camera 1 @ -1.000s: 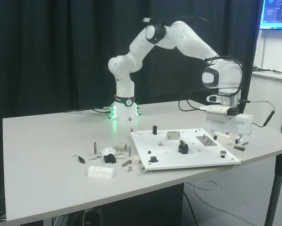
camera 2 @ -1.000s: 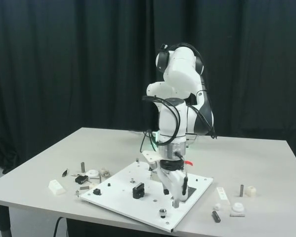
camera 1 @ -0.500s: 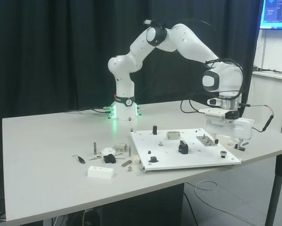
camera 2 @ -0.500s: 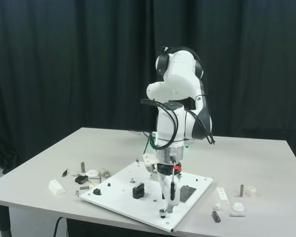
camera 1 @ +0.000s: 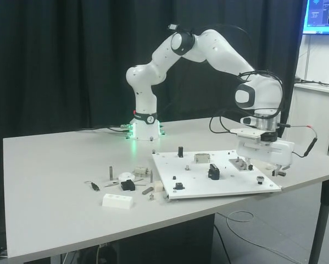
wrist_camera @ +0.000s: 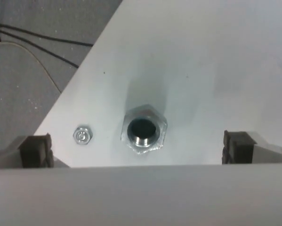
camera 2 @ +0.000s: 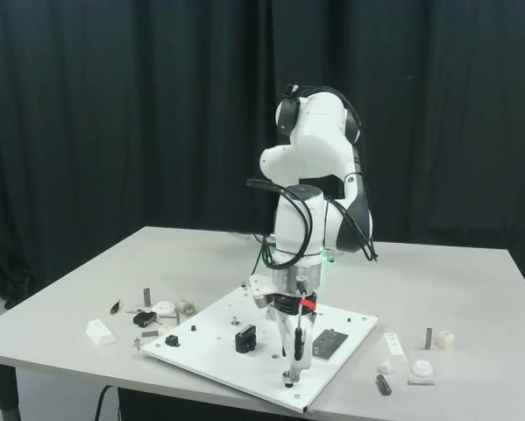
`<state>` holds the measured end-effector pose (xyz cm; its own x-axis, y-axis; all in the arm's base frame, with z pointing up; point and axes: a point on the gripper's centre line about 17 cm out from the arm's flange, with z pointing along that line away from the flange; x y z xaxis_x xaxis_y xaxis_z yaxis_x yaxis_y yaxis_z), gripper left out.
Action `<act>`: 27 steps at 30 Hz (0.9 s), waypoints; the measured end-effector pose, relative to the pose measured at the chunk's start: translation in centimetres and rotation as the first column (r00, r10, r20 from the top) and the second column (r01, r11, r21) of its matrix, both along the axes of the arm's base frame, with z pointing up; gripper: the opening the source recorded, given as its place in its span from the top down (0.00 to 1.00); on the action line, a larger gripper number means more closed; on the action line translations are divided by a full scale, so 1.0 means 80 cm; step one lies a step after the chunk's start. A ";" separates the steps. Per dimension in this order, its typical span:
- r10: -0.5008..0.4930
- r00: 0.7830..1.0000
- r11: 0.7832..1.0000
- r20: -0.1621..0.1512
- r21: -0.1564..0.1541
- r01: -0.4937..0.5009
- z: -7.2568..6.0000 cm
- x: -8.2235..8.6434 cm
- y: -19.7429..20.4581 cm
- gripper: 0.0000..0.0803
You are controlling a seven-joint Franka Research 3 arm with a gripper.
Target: Remove bolt 4.
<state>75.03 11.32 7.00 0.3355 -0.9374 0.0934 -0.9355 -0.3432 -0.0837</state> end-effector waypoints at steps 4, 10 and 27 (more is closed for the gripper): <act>0.000 1.000 1.000 -0.004 -0.002 0.000 -0.002 0.001 -0.001 0.00; 0.001 1.000 1.000 -0.016 -0.007 -0.001 -0.009 0.002 -0.002 0.00; -0.010 0.997 1.000 -0.074 0.008 0.011 -0.016 0.003 -0.003 0.00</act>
<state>75.29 11.07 5.72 0.3313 -0.9416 0.0607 -0.9428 -0.3328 -0.0176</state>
